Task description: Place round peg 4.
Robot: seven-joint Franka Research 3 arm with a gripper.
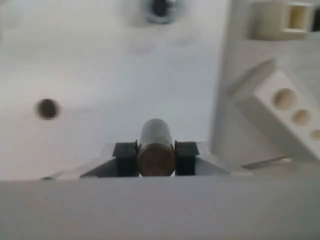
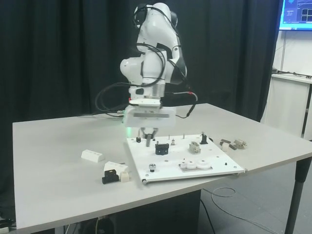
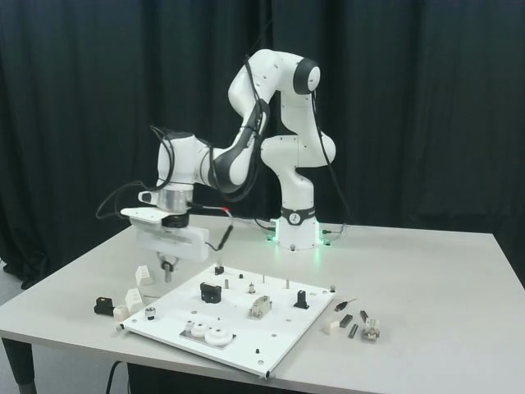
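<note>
The gripper [image 1: 156, 159] is clamped on round peg 4 [image 1: 156, 145], a short metal cylinder pinched between the two black finger pads [image 1: 126, 158]. In the wrist view the peg's flat end faces the camera and its body runs on past the fingertips, so its long axis lies along the gripper's own pointing direction, straight down toward the work surface.

In the first room view the gripper [image 2: 147, 132] hangs above the near-arm edge of the white assembly board [image 2: 204, 175], with the peg tip clear of the surface. Beneath the tool, the wrist view shows a small round hole [image 1: 47, 108] in the board, off to one side of the peg and apart from it, not under its tip. A white block with a row of holes [image 1: 287, 112] lies to the other side, just beside the tool.

Which of these openings is meant for this peg cannot be told. Either way the peg looks upright already, so the coming move likely calls for a sideways shift before any descent.
</note>
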